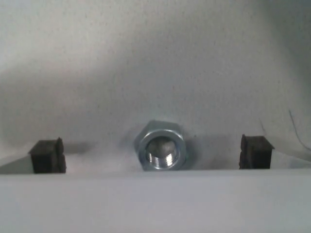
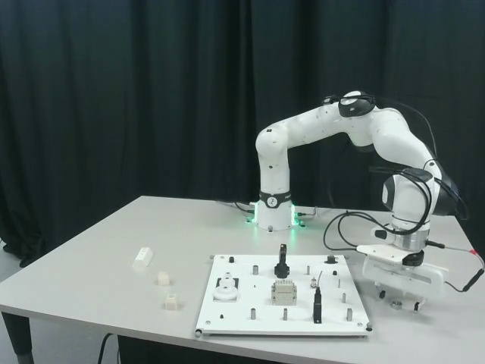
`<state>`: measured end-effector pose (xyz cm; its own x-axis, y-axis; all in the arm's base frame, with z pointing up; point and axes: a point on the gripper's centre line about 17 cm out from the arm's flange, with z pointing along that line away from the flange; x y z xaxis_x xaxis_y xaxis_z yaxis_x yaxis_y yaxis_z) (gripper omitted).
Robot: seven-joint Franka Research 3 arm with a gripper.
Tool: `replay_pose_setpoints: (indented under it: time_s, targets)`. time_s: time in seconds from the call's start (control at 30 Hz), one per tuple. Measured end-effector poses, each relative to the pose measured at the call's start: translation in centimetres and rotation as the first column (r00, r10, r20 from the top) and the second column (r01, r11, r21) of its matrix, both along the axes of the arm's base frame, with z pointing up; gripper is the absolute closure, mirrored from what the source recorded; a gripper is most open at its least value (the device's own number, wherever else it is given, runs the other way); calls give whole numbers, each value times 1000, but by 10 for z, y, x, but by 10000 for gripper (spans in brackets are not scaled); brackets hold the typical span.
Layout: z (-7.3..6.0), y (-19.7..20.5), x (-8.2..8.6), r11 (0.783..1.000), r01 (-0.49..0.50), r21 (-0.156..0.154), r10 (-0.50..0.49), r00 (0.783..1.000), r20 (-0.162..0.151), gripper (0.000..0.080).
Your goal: Pick bolt 4.
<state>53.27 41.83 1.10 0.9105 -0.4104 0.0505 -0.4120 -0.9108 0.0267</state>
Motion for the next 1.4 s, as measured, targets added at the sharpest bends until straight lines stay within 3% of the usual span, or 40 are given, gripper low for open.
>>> replay_pose_setpoints:
  time_s: [0.8, 0.83, 1.0, 1.03, 1.2, 1.23, 1.4]
  targets:
    - [-10, -1, -1, 1000, 3, 0, -3, 1000, -4, 3]
    - [-10, -1, -2, 1000, 3, 0, -3, 1000, -5, 138]
    - [-10, -1, -2, 1000, 2, 0, -2, 1000, -7, 138]
    - [-10, -1, -2, 1000, 2, 0, -2, 1000, -7, 306]
    - [-11, -1, -3, 1000, 2, 0, -2, 1000, -7, 306]
    - [-11, -1, -3, 1000, 2, 0, -2, 1000, -7, 506]
    - [-11, -1, -2, 1000, 3, 0, -3, 1000, -7, 506]
